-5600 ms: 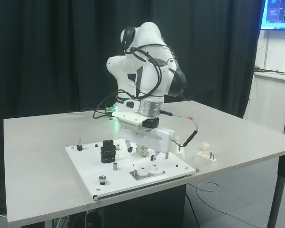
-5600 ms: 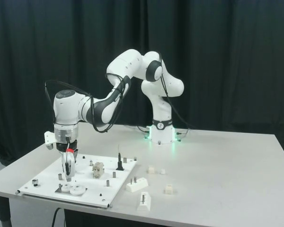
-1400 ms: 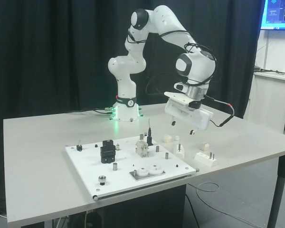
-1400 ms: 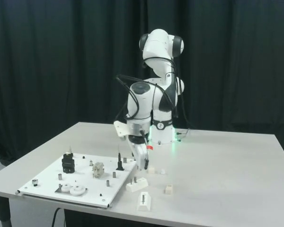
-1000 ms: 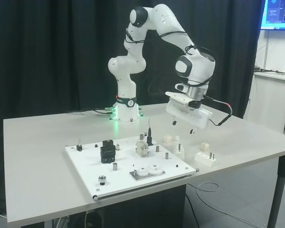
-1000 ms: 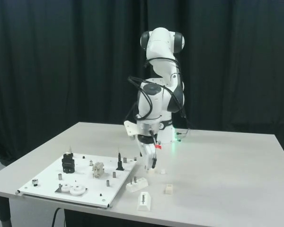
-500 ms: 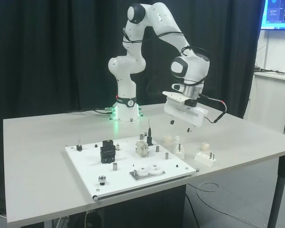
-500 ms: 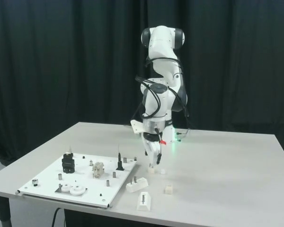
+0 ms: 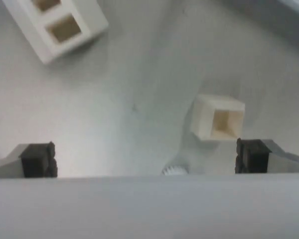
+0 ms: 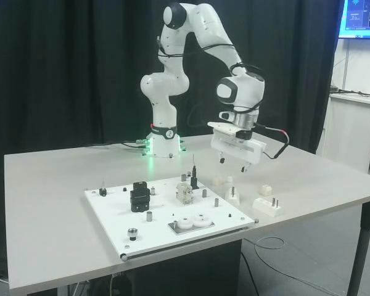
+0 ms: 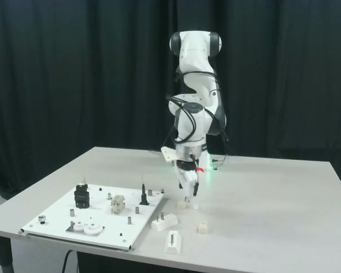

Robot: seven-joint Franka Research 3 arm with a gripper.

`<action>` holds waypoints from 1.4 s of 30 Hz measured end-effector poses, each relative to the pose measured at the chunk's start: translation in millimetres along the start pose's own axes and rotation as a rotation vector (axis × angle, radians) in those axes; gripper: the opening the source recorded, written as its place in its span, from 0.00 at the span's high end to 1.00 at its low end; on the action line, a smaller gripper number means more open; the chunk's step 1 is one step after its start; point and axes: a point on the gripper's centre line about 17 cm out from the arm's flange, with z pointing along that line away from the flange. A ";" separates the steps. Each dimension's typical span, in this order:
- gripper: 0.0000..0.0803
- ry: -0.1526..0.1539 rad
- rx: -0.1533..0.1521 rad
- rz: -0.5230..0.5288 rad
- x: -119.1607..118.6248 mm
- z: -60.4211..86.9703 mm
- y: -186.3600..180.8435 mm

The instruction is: Pick small gear.

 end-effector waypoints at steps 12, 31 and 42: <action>0.00 -0.023 0.037 -0.009 -29.7 17.9 2.6; 0.00 -0.037 0.067 -0.013 -52.5 36.3 8.1; 0.00 -0.038 0.079 -0.020 -58.8 49.3 5.0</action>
